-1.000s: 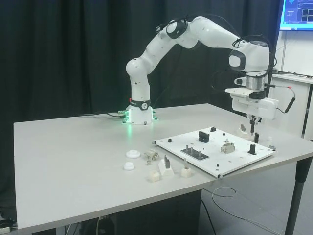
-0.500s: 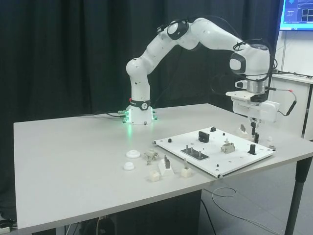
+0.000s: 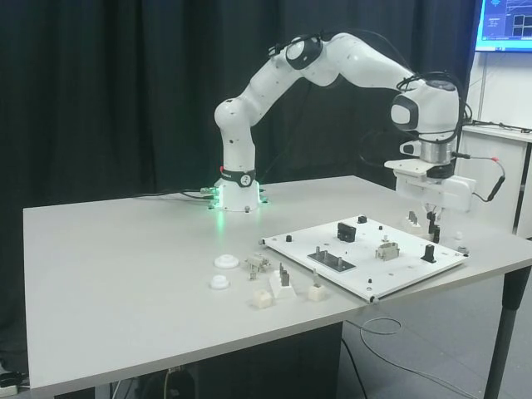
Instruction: Insert USB.
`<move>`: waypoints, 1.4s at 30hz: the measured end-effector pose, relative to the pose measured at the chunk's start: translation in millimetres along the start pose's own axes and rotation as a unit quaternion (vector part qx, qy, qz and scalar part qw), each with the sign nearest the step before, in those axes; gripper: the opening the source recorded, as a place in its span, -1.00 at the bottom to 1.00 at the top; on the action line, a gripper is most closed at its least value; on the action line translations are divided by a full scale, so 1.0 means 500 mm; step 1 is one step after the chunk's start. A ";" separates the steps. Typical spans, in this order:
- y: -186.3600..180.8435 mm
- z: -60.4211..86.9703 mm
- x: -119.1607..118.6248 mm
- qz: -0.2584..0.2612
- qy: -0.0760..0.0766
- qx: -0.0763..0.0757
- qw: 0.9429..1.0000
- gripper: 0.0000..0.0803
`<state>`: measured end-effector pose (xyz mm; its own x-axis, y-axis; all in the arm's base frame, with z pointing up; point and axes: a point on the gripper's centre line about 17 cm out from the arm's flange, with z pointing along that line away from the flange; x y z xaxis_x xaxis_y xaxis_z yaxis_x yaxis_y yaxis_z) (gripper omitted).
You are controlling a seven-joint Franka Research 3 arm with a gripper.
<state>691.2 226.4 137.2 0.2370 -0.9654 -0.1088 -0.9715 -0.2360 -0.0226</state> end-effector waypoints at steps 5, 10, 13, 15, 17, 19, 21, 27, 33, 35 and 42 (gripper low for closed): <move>0.001 0.005 -0.003 -0.003 0.000 -0.001 1.000 -0.87; 0.001 0.009 -0.008 -0.003 -0.002 -0.002 1.000 -0.87; 0.001 0.011 -0.010 -0.004 -0.002 -0.002 1.000 -0.87; 0.001 0.012 -0.010 -0.004 -0.002 -0.002 1.000 -0.87; 0.001 0.014 -0.011 -0.004 -0.002 -0.003 1.000 -0.87; 0.001 0.016 -0.012 -0.005 -0.001 -0.003 1.000 -0.87; 0.000 0.018 -0.012 -0.005 -0.001 -0.003 1.000 -0.87; -0.001 0.024 -0.012 -0.005 -0.001 -0.002 1.000 -0.87; -0.003 0.028 -0.011 -0.005 0.001 -0.001 1.000 -0.87; -0.004 0.030 -0.011 -0.005 0.002 -0.001 1.000 -0.87; -0.005 0.033 -0.010 -0.006 0.003 -0.001 1.000 -0.87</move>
<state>692.2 233.4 121.1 0.2478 -0.9634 -0.1024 -0.9688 -0.2469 -0.0215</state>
